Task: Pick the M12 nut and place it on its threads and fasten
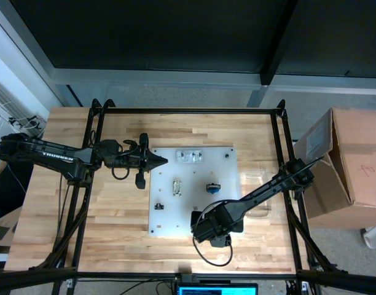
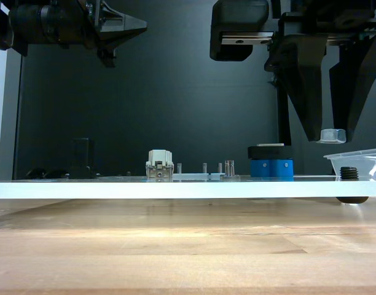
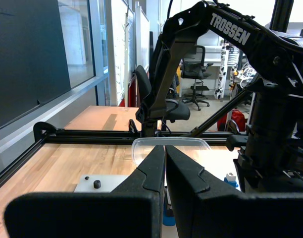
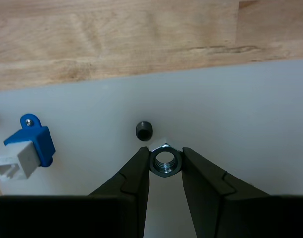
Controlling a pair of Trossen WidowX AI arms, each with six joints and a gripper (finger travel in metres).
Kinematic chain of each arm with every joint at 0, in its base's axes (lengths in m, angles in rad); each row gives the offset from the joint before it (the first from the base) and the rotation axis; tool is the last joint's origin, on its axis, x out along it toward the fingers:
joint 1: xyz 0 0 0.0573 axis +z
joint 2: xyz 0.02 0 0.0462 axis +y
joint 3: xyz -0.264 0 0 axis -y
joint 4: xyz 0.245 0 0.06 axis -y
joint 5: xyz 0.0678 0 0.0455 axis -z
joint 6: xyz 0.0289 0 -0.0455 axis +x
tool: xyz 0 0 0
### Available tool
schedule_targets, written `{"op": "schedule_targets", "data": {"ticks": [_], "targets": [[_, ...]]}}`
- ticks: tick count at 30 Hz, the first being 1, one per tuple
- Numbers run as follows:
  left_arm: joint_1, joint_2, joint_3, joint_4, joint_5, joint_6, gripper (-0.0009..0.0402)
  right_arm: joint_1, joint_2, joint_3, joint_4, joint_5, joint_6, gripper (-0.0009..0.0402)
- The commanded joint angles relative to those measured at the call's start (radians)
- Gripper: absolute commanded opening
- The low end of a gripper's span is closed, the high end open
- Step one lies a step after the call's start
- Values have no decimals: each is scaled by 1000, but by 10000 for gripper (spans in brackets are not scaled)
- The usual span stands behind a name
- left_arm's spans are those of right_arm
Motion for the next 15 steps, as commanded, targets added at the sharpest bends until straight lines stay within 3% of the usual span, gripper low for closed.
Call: {"op": "schedule_targets", "data": {"ticks": [1,15], "targets": [[0,0,0,0,0,0,0,-2,-1,0,-24,-2,-5,4],[0,0,0,0,0,0,0,-2,10,-14,-15,-25,-21,4]]}}
